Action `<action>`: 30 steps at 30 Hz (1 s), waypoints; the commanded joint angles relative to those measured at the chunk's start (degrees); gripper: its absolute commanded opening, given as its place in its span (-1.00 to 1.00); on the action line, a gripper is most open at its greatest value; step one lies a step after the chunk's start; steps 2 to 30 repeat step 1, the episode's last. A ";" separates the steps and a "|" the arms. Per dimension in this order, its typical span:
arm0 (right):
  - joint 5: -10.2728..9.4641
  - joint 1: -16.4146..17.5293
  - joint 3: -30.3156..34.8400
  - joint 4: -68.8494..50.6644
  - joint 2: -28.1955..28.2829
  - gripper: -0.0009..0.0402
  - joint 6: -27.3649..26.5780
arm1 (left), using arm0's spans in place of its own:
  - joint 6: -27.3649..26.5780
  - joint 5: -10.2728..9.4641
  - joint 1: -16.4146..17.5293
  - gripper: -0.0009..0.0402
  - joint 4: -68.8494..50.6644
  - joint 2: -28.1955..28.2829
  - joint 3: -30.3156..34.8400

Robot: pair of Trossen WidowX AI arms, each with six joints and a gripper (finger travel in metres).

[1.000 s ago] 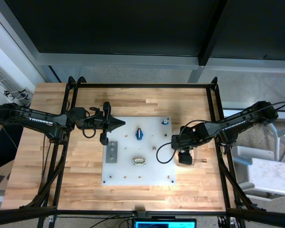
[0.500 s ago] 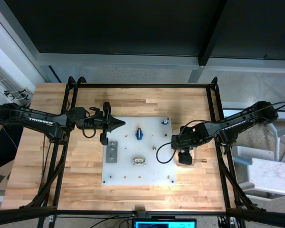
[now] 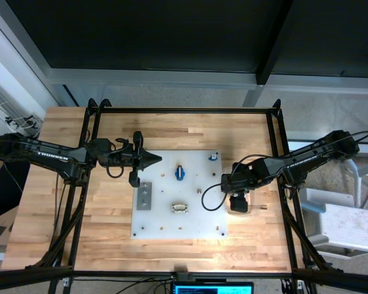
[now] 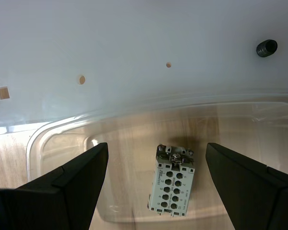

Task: Remove the HAN10-E connector and place it in the container

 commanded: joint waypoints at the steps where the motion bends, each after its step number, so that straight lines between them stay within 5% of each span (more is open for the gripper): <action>1: 0.02 0.00 0.02 0.24 0.00 0.44 0.02 | 0.00 0.02 0.00 -0.96 0.02 0.02 0.02; 30: 0.02 0.00 0.02 0.24 0.00 0.44 0.02 | 0.00 0.02 0.00 -0.96 0.02 0.02 0.02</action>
